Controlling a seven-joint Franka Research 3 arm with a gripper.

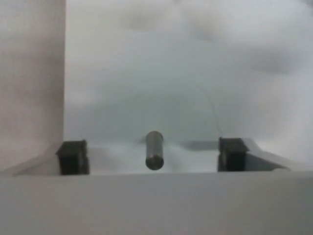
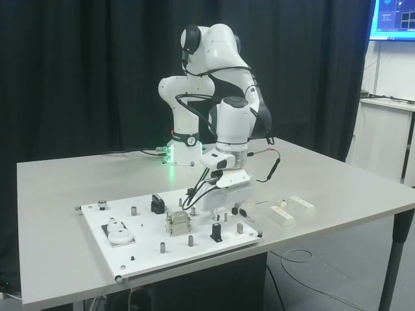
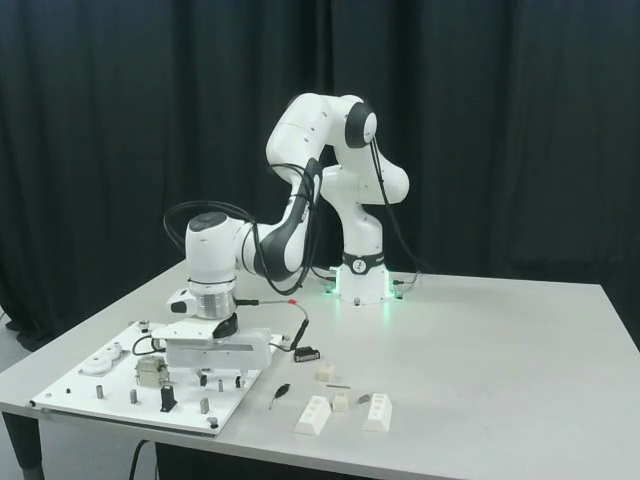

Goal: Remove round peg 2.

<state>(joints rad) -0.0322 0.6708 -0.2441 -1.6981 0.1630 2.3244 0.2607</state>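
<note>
Right now the tool [image 1: 154, 155] hangs low over the white board [image 2: 146, 256] with its black fingertips [image 1: 73, 157] spread wide — open, gripping nothing. Round peg 2 [image 1: 154, 150] stands upright on the board midway between them, touched by neither. Beside the board, toward the bench [image 3: 500, 350] edge, lie small white blocks [image 3: 313, 414] — clear of the arm.
</note>
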